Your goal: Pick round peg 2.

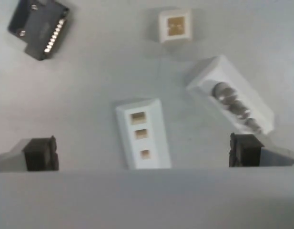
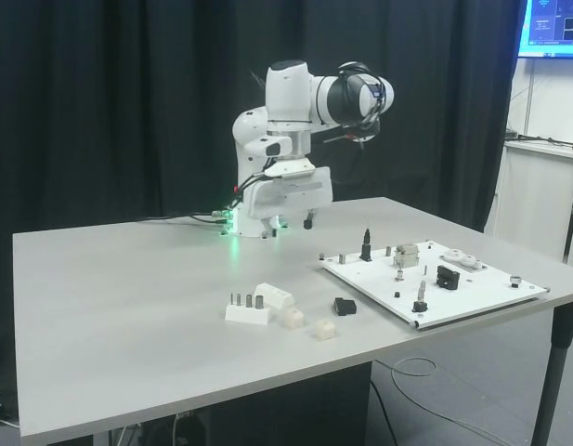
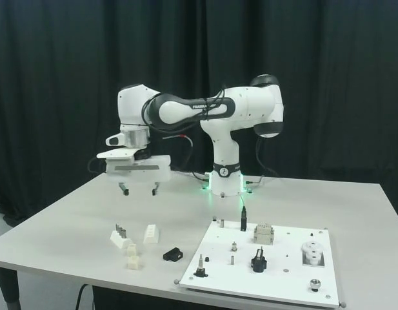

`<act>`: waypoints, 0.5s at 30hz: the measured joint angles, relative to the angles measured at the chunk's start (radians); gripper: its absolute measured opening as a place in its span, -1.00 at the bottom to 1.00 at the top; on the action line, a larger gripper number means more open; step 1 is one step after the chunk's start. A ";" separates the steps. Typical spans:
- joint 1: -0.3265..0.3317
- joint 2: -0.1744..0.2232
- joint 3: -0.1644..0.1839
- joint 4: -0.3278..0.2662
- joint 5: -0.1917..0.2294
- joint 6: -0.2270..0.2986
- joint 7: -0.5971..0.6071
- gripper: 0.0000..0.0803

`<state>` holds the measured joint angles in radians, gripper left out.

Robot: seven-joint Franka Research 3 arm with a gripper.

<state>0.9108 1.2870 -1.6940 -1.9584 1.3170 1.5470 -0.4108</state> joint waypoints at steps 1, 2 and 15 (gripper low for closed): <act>-0.009 0.001 0.000 0.007 -0.001 0.000 -0.012 0.99; -0.016 0.001 0.001 0.013 -0.002 0.000 -0.023 0.99; -0.098 0.005 0.010 0.066 -0.028 0.017 -0.207 0.99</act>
<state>0.8129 1.2922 -1.6840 -1.8924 1.2888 1.5638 -0.6173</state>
